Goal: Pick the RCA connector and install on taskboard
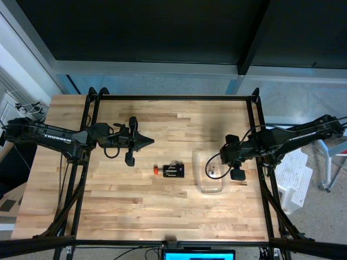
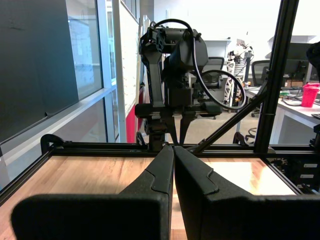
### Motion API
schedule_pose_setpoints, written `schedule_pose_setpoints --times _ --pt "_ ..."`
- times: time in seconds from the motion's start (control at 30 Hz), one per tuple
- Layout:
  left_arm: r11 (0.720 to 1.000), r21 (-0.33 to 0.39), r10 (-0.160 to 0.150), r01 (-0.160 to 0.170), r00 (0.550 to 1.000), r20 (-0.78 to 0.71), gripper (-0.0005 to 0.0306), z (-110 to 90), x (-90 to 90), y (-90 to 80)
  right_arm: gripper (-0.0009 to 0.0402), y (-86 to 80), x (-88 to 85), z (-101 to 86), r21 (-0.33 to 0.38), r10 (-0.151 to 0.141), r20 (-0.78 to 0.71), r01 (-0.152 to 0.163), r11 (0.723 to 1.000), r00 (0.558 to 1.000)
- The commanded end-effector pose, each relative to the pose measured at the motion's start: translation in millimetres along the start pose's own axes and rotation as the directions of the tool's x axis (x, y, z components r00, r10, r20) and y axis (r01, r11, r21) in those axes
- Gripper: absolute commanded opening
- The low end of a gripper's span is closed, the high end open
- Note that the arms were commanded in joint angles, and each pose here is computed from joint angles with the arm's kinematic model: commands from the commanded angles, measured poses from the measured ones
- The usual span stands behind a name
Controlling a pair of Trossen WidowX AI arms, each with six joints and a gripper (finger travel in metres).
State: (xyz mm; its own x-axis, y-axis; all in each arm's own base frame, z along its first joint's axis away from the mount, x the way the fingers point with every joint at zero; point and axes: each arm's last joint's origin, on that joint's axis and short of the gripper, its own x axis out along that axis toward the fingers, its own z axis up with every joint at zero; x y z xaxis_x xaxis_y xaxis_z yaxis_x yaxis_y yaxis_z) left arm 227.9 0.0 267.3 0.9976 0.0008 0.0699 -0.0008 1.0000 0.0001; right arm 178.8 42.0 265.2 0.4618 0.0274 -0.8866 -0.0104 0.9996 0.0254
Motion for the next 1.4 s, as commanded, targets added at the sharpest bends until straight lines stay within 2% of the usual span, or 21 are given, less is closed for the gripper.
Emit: schedule_pose_setpoints --times 0.03,0.23,0.4,0.57,0.8,0.9,1.17,1.4 --pt "1.000 0.000 0.000 0.000 1.000 0.000 0.0000 0 0.1 0.0 0.0077 1.1 4.8 0.7 -0.005 -0.004 -0.019 0.004 1.000 1.000" --pt "1.000 0.000 0.000 0.000 1.000 0.000 0.0000 0 0.1 0.0 0.0146 3.6 15.3 1.7 -0.014 -0.011 -0.061 0.010 1.000 0.998" --pt "1.000 0.000 0.000 0.000 1.000 0.000 0.0000 0 0.1 0.0 0.0173 8.3 26.7 1.6 -0.022 -0.005 -0.066 0.004 1.000 0.998" --pt "1.000 0.000 0.000 0.000 1.000 0.000 0.0000 0 0.1 0.1 0.0172 13.1 37.4 1.7 -0.035 0.000 -0.072 -0.002 0.999 0.997" --pt "1.000 0.000 0.000 0.000 1.000 0.000 0.0000 0 0.1 0.1 0.0174 15.1 48.5 2.0 -0.041 -0.012 -0.083 0.009 0.999 0.997" --pt "1.000 0.000 0.000 0.000 1.000 0.000 0.0000 0 0.1 0.1 0.0174 15.7 54.3 2.3 -0.044 -0.027 -0.086 0.023 0.999 0.996" --pt "1.000 0.000 0.000 0.000 1.000 0.000 0.0000 0 0.1 0.1 0.0174 16.5 69.5 -1.2 -0.044 -0.026 -0.083 0.022 0.999 0.996" --pt "1.000 0.000 0.000 0.000 1.000 0.000 0.0000 0 0.1 0.1 0.0174 17.0 75.3 -3.4 -0.045 -0.025 -0.076 0.021 0.999 0.997"
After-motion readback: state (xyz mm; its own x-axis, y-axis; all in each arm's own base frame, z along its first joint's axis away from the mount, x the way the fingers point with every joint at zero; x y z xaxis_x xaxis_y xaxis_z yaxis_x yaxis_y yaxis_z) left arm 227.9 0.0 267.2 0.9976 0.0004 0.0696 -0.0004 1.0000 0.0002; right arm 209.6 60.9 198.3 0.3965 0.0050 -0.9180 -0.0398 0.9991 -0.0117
